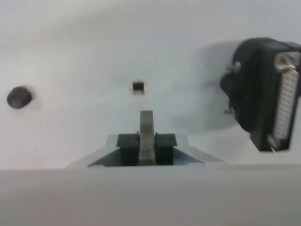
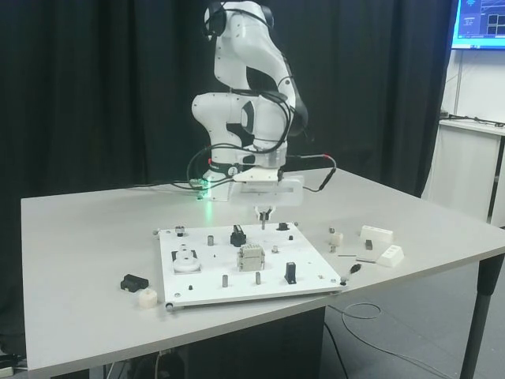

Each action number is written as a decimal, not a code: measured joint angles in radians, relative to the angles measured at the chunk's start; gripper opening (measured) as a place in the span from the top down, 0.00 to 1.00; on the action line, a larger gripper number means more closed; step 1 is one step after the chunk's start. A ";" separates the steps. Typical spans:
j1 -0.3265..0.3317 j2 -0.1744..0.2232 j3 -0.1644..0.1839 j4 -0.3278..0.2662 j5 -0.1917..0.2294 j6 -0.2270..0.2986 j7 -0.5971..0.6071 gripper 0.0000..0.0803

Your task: Remove square peg 2.

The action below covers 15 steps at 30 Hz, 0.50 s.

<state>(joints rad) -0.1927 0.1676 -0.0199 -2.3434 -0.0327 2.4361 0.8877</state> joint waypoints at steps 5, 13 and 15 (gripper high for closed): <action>0.000 -0.029 -0.003 0.000 0.000 -0.030 0.000 0.92; 0.000 -0.048 -0.004 0.000 0.000 -0.044 0.003 0.92; 0.000 -0.049 -0.004 0.000 0.000 -0.044 0.003 0.92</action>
<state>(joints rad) -0.1927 0.1184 -0.0241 -2.3434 -0.0327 2.3917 0.8908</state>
